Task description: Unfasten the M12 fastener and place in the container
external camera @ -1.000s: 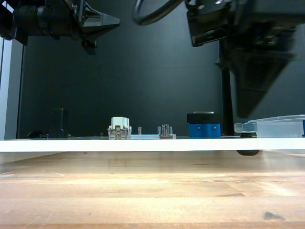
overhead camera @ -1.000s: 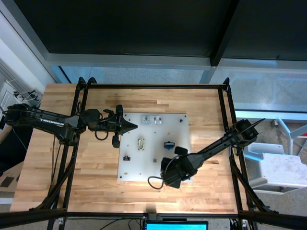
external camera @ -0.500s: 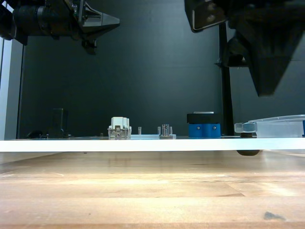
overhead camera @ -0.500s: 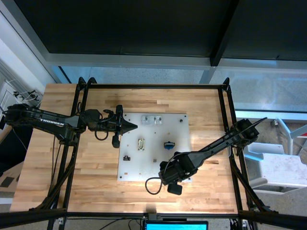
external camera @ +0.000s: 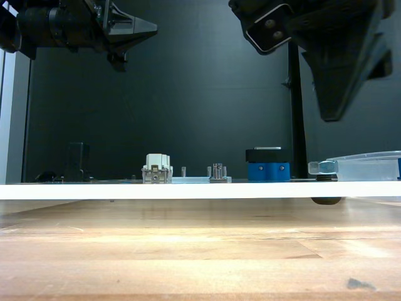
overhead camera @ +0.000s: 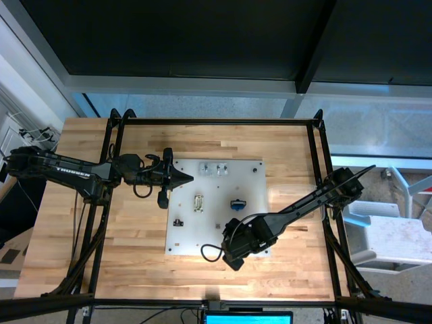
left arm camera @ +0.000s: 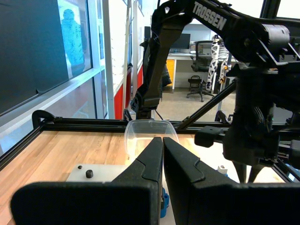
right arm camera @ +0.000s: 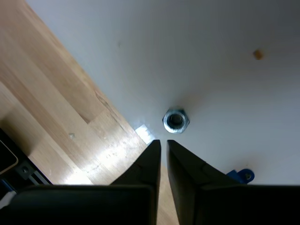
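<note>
The silver M12 nut (external camera: 322, 167) sits on its black stud near the white board's (overhead camera: 202, 229) near right edge; its round bore shows from above (right arm camera: 176, 120). My right gripper (external camera: 330, 116) hangs above it, tips (right arm camera: 163, 143) just short of the nut, fingers (right arm camera: 147, 161) nearly together with nothing between them. In the high view the right gripper (overhead camera: 233, 253) covers the nut. The clear container (external camera: 369, 164) stands behind the stud, also seen as a clear tray (left arm camera: 140, 133). My left gripper (overhead camera: 182, 178) is parked shut over the board's far left edge.
A blue block with a black top (overhead camera: 237, 204) stands mid-board. A white connector (overhead camera: 198, 203) and a small silver fixture (external camera: 217, 171) lie left of it. A black post (overhead camera: 254, 169) marks the far right corner. Black frame rails edge the table.
The right gripper swung toward the near edge, then back a little left, turning at the wrist. The nut and the left arm stayed put.
</note>
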